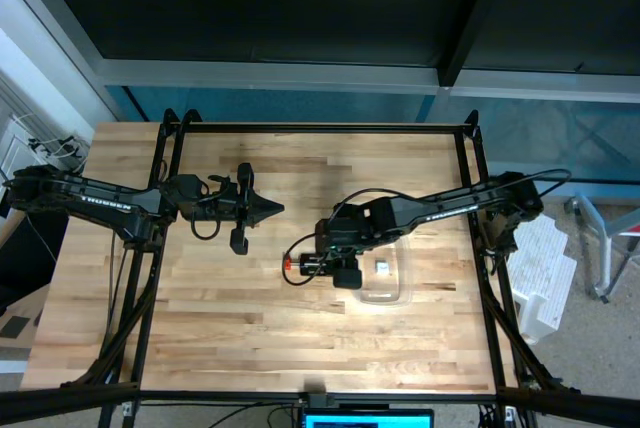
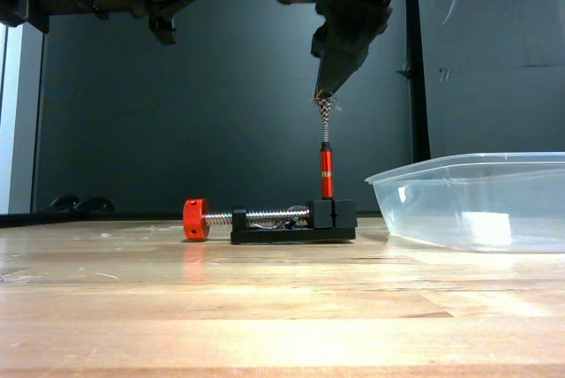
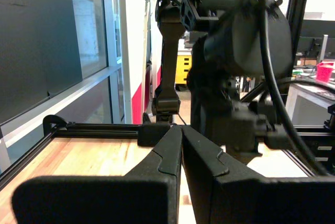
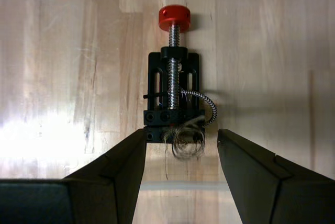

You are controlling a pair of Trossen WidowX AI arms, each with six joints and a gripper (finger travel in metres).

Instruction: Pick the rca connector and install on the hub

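Pale wooden table (image 1: 200,298): the slim red-barrelled rca connector (image 2: 326,173) stands in the black, red-knobbed hub (image 4: 157,77) near the middle. The right gripper (image 4: 181,132) is spread above it and should rise straight, clear of the braid. The left gripper (image 3: 181,127) hangs pressed together over the left half.

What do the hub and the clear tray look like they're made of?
Hub: matte black, probably metal; silvery threaded screw, glossy red knob. Tray: clear glossy plastic, see-through walls. Right gripper hangs open above the hub; left gripper is shut, raised, left of it.
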